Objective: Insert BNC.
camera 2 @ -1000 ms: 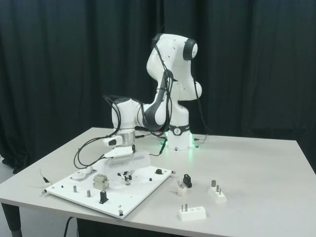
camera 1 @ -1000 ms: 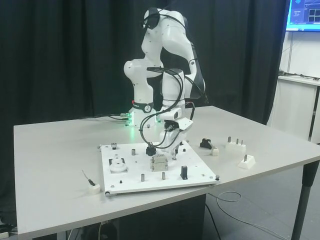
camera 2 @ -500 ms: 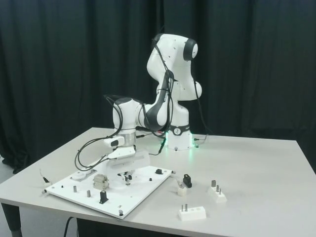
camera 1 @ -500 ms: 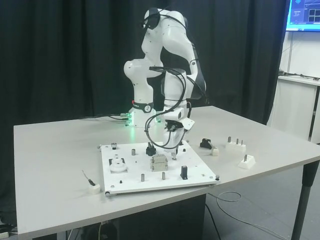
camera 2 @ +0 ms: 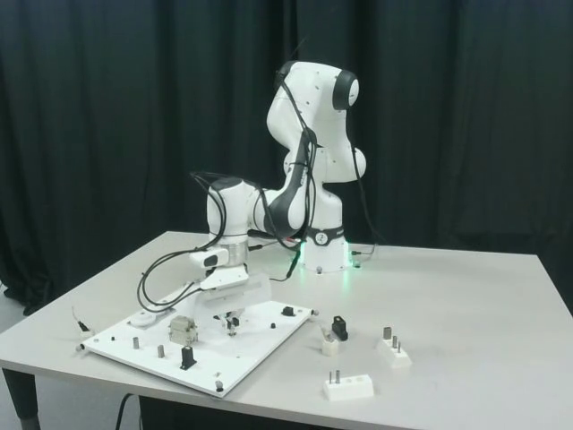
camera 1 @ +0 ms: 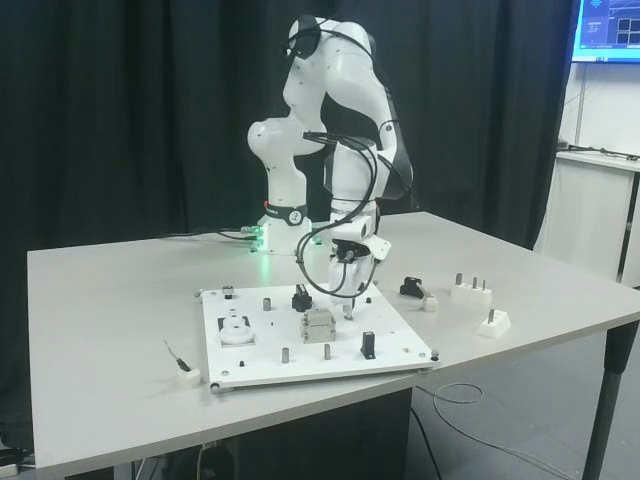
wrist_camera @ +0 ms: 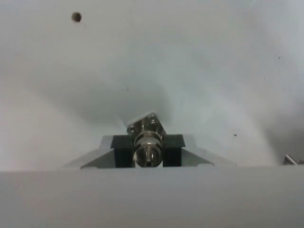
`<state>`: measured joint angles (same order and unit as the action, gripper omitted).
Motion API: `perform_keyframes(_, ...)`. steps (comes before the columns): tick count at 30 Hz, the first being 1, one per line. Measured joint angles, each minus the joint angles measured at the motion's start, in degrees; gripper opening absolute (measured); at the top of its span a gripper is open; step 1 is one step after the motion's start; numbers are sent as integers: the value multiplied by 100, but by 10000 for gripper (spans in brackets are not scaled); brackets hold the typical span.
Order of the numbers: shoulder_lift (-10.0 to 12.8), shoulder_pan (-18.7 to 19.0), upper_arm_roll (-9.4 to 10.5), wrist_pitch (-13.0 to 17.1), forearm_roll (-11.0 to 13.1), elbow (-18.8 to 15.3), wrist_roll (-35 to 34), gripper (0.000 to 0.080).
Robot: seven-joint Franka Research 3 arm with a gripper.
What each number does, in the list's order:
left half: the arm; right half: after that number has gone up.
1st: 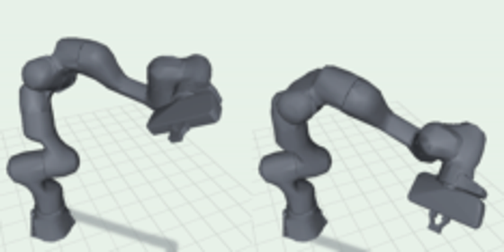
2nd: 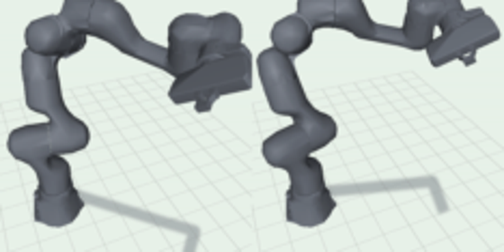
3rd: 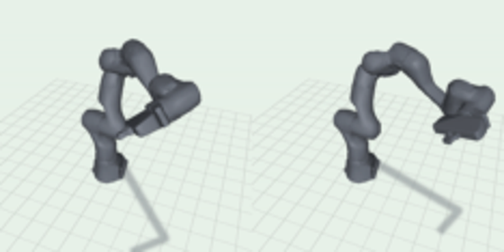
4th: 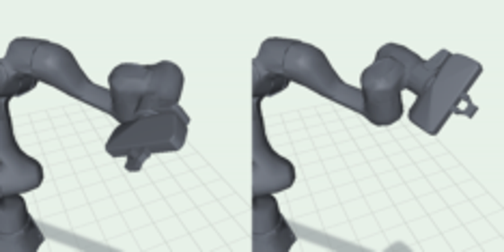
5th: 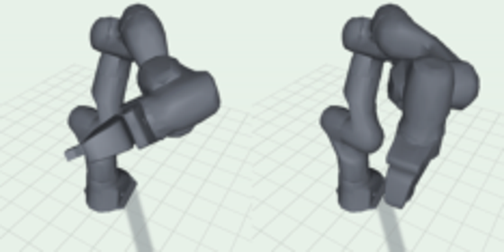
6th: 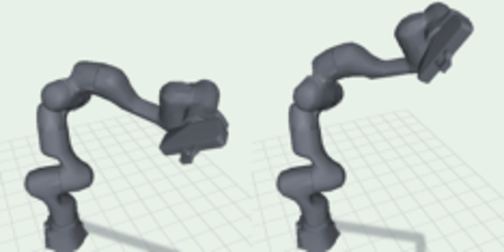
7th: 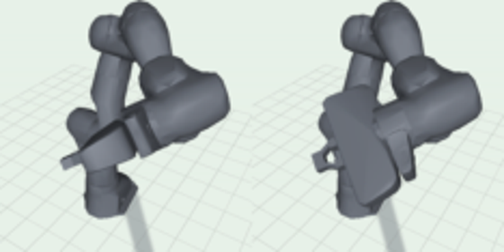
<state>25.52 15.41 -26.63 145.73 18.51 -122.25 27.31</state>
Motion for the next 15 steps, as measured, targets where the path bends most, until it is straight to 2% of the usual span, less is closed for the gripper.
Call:
perform_keyframes(9,1,-1,4,0,-23,3,353,120)
perform_keyframes(15,2,-1,8,0,-52,5,869,120)
